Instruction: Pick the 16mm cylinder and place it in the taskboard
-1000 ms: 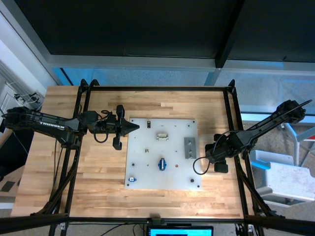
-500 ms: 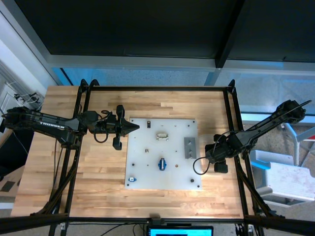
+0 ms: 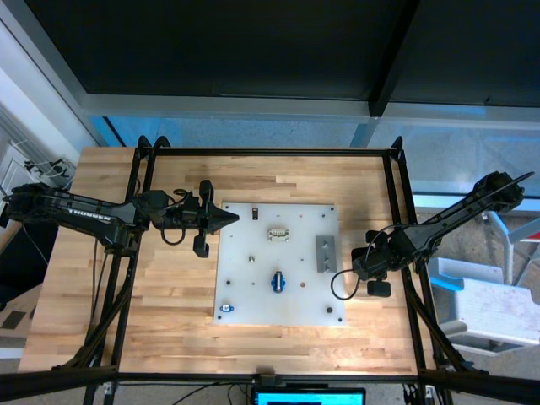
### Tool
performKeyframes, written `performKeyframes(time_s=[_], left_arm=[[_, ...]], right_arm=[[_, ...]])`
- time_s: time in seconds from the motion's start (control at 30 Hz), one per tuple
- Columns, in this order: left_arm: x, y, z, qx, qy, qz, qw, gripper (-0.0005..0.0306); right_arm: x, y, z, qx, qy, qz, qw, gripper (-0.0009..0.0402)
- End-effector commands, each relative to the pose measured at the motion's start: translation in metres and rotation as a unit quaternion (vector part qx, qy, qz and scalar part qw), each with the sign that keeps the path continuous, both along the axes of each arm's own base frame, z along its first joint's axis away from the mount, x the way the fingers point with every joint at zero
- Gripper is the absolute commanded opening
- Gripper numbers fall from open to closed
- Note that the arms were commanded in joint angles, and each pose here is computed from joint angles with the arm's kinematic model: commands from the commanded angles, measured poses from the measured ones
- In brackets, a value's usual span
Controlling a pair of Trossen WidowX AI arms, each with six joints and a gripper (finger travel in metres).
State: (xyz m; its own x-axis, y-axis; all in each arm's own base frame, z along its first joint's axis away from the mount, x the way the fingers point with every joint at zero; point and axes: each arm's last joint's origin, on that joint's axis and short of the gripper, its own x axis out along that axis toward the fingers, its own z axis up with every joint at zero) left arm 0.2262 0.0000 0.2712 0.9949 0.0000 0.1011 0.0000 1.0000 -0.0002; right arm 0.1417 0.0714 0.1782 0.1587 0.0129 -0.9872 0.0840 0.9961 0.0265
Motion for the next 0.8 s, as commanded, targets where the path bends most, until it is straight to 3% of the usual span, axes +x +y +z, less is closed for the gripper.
performKeyframes(time_s=[0.03,0.37,0.8], left_arm=[[0.000,0.000,0.000,0.000,0.000,0.000,1.000,0.0000],[0.000,0.000,0.000,0.000,0.000,0.000,1.000,0.0000],[0.000,0.000,0.000,0.000,0.000,0.000,1.000,0.0000]], right_arm=[[0.000,0.000,0.000,0.000,0.000,0.000,1.000,0.0032],[0.000,0.000,0.001,0.001,0.000,0.000,1.000,0.0012],[0.001,0.001,0.027,0.004,-0.007,0.000,1.000,0.0012]])
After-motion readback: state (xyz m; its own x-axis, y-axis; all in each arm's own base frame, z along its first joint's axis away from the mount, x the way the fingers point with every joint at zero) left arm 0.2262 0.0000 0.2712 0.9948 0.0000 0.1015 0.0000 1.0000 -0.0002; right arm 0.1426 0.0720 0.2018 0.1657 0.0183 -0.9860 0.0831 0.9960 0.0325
